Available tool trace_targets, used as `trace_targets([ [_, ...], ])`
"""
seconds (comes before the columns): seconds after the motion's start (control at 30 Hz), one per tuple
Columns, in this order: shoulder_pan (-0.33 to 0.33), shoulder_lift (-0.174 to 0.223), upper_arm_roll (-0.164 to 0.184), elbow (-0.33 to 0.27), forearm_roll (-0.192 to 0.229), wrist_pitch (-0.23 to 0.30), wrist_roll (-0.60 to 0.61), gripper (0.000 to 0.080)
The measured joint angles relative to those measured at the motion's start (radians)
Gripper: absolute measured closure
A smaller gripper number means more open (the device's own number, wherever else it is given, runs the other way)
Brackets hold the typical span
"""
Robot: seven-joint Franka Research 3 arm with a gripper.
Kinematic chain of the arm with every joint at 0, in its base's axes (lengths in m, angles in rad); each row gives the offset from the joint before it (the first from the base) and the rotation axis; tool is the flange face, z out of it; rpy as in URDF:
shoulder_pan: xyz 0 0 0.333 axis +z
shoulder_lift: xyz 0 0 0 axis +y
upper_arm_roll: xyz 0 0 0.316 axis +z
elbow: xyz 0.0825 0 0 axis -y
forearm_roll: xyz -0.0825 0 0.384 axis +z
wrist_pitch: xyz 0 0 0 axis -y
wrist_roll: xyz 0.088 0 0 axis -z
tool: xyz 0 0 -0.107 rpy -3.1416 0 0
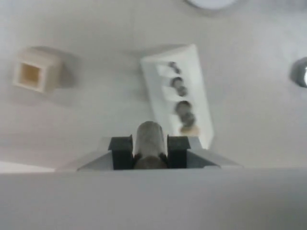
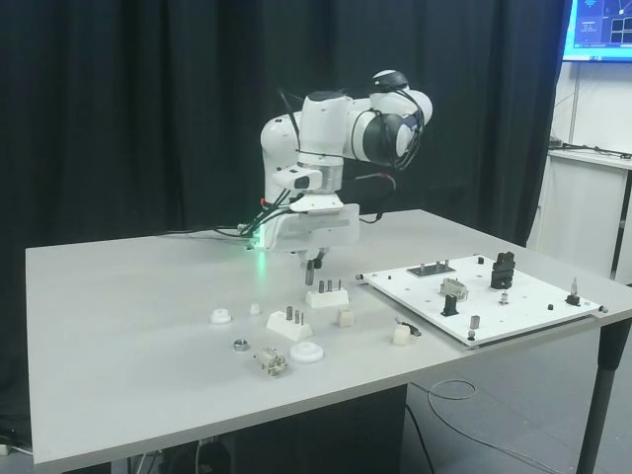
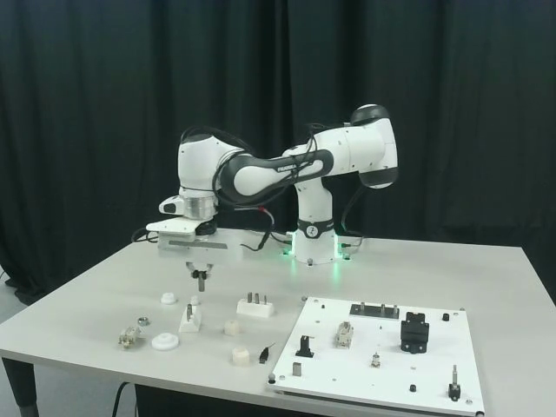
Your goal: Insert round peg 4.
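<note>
White, rounded seven-joint robot arm (image 3: 287, 169) with black joint bands, black cables along it, green light at its base (image 3: 314, 253).

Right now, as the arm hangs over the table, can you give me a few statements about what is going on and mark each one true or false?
1. The gripper holds a peg between its fingers. True.
2. The peg already sits in a hole of the white board. False: it hangs in the air, above the small white block.
3. The block under the gripper has pegs standing in it. True.
4. The arm is bolted to the floor. False: its base stands on the grey table.
5. The curtain behind the table is white. False: it is black.
</note>
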Motion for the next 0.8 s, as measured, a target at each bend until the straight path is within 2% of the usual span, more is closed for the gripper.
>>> trace_targets([
  [0.4,0.102,-0.008,-0.030,-0.001,-0.011,-0.064,0.083,0.0654],
  [0.8,0.220,-0.019,-0.037,-0.003,-0.028,-0.083,0.185,0.0654],
])
